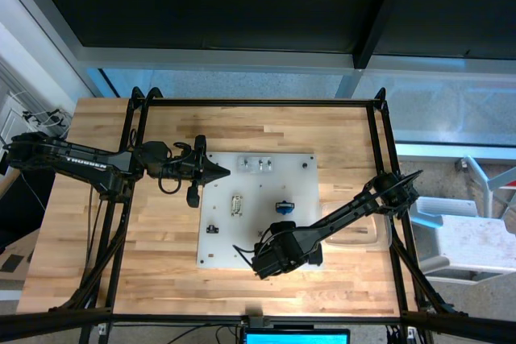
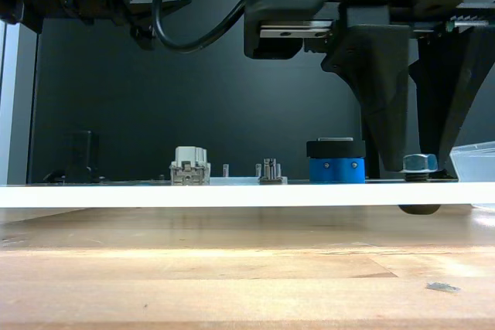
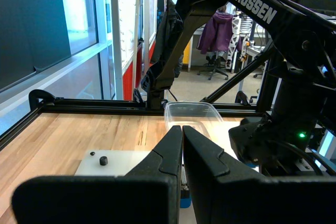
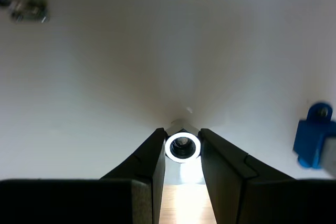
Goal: Pick the M12 fastener and fasten on the M12 threads
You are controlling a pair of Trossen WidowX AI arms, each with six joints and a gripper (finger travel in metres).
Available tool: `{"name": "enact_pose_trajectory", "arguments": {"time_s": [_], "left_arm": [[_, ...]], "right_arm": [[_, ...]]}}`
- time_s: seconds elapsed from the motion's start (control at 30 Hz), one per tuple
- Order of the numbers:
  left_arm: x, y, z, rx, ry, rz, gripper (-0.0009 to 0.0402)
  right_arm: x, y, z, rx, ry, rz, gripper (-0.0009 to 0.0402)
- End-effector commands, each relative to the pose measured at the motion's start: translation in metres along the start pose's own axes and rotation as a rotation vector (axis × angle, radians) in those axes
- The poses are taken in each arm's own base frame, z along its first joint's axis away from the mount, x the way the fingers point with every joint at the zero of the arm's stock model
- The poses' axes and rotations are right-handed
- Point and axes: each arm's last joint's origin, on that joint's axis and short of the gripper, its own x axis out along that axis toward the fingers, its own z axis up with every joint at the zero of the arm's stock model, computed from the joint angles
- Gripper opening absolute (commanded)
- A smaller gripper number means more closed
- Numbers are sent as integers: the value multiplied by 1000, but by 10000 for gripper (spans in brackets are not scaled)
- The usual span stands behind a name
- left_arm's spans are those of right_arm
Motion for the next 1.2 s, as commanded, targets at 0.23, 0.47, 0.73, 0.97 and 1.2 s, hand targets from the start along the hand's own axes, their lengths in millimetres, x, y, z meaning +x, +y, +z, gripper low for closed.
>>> {"name": "enact_pose_trajectory", "arguments": {"time_s": [0.23, 0.47, 0.73, 0.97, 1.2], "left_arm": [[0, 0, 0, 0, 0, 0, 0], [0, 0, 0, 0, 0, 0, 0], [0, 0, 0, 0, 0, 0, 0], [0, 0, 0, 0, 0, 0, 0], [0, 0, 0, 0, 0, 0, 0]], "right_arm": [[0, 1, 0, 356, 1, 5, 13], [0, 0, 0, 659, 1, 4, 13], [0, 0, 0, 1000, 2, 4, 13], [0, 0, 0, 1052, 2, 5, 13], [0, 0, 0, 1049, 3, 4, 14]]}}
